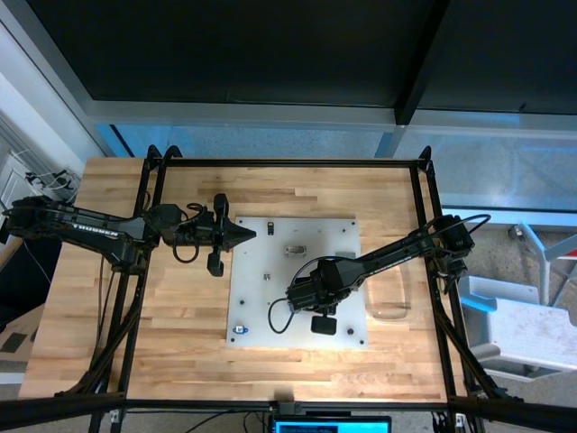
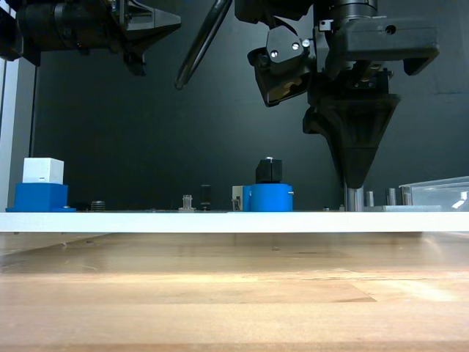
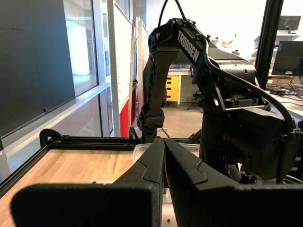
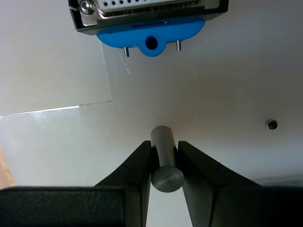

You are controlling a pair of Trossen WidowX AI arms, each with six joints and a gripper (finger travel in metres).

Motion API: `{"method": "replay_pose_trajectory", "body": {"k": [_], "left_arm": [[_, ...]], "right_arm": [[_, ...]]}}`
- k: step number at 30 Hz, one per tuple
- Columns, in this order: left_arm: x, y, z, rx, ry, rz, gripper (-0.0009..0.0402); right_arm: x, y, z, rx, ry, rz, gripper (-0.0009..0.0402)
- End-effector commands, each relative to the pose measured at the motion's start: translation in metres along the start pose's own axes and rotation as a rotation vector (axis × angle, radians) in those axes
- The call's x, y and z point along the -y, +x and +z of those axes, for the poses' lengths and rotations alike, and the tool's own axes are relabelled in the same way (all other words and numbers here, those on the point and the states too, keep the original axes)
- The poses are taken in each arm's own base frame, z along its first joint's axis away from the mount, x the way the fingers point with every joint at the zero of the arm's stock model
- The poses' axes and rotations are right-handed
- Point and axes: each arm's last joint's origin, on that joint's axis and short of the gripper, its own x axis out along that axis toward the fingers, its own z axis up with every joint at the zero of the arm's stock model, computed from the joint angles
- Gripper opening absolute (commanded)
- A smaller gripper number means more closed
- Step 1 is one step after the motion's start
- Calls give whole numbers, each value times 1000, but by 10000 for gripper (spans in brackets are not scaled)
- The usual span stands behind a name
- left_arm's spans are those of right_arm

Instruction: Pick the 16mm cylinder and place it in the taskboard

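While left gripper (image 1: 250, 234) hovers aside, right gripper (image 4: 164, 147) grips cylinder (image 4: 165, 165) over taskboard (image 1: 257, 302).

Satin grey metal 16mm cylinder (image 4: 166, 176) in matt black plastic right hand (image 4: 164, 145), frame centre; same plastic on left hand (image 1: 251, 233), centre left; smooth white taskboard (image 1: 325, 239); grained wood worktop (image 1: 81, 271).

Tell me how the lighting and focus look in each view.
High view: even light, no harsh shadows. Low view: dark backdrop, the right gripper a silhouette over the taskboard, the near wooden table blurred. Left wrist view: windows blown out behind the shut left gripper, raised at the board's left edge. Right wrist view: taskboard washed bright, the clamped 16mm cylinder sharp.
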Motion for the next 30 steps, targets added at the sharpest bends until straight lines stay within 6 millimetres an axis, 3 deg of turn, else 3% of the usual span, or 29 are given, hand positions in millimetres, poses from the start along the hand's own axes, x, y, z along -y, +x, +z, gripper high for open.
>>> {"method": "replay_pose_trajectory", "body": {"k": [1, 24, 30], "left_arm": [[0, 0, 0, 0, 0, 0, 0], [0, 0, 0, 0, 0, 0, 0], [0, 0, 0, 0, 0, 0, 0]], "right_arm": [[0, 2, -1, 2, 0, 2, 23], [1, 13, -3, 13, 9, 7, 23], [0, 13, -3, 13, 13, 8, 42]]}}
